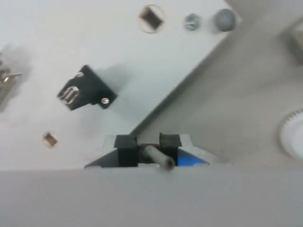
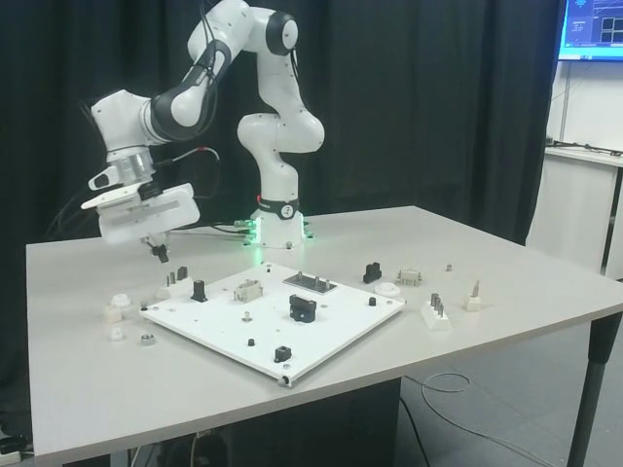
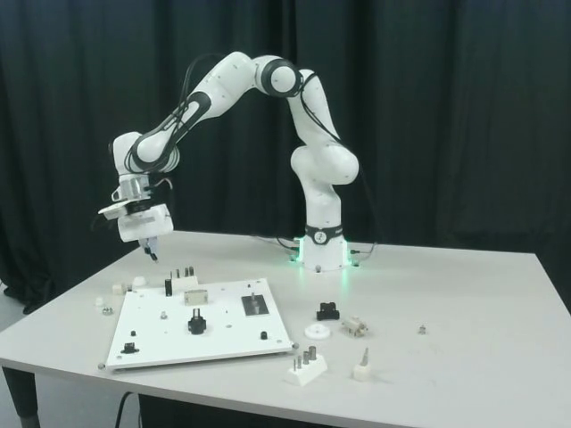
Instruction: Insert USB.
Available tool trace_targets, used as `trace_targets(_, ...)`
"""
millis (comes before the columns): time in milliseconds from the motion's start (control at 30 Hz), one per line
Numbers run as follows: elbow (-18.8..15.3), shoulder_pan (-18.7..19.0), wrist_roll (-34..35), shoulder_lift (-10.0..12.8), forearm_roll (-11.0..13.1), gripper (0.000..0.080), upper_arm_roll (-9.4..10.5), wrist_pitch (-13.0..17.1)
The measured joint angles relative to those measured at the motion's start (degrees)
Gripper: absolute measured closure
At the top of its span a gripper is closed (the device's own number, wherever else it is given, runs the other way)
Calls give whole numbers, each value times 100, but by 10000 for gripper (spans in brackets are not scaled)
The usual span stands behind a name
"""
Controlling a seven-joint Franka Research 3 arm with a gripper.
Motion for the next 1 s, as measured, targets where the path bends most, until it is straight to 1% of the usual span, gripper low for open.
trace_targets(167,-231,133,-352,-153,6,708,0,170)
trace_targets(300,-434,246,-877,-279,6,708,0,329)
trace_targets(400,-583,323,-1144,-368,7,708,0,465)
trace_targets(600,-869,468,-1854,-561,23,708,0,793)
trace_targets(800,-1158,567,-2491,-791,195,708,-1,1090)
trace_targets(1000,-1419,618,-3124,-1019,422,708,-1,1301)
